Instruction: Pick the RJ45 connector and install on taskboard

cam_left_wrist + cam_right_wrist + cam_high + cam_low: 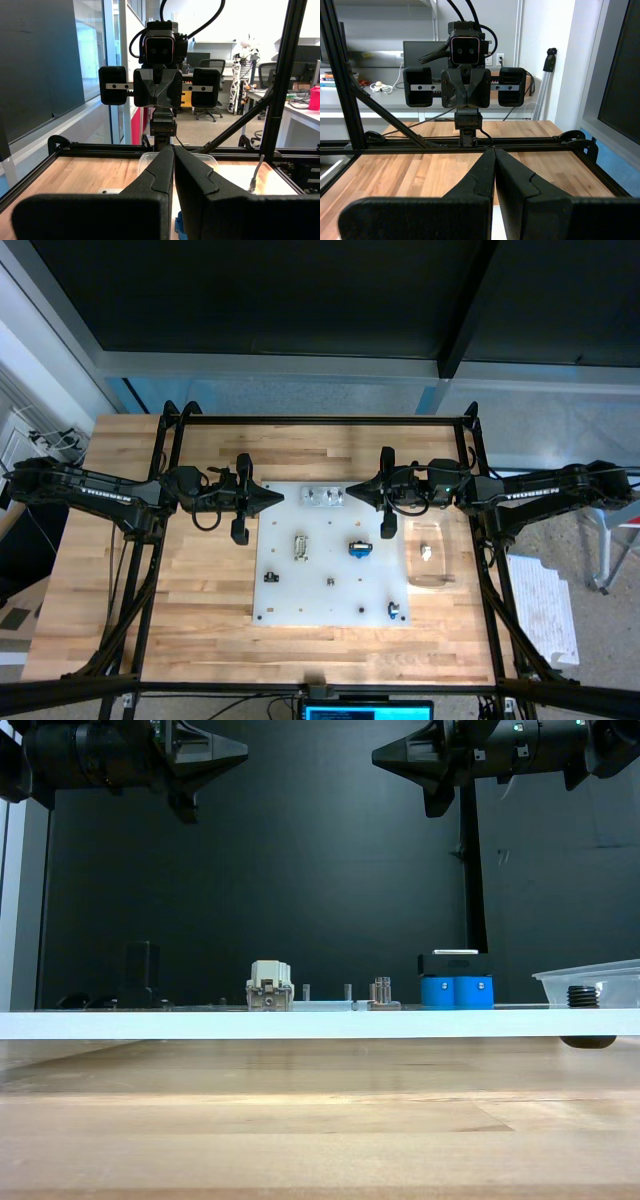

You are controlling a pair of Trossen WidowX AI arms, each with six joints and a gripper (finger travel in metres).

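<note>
Even light falls on the table (200,620); the low view is dark behind, blurred up front.

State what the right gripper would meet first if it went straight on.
Probably the left gripper, which faces the right gripper tip to tip; both hang high above the white board, with the gap between looking free.

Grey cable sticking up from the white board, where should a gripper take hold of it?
Probably grip the grey cable low on its stem, coming from above, since it stands nearly upright with its top end free. The left gripper and right gripper hang shut above the board's far edge.
</note>
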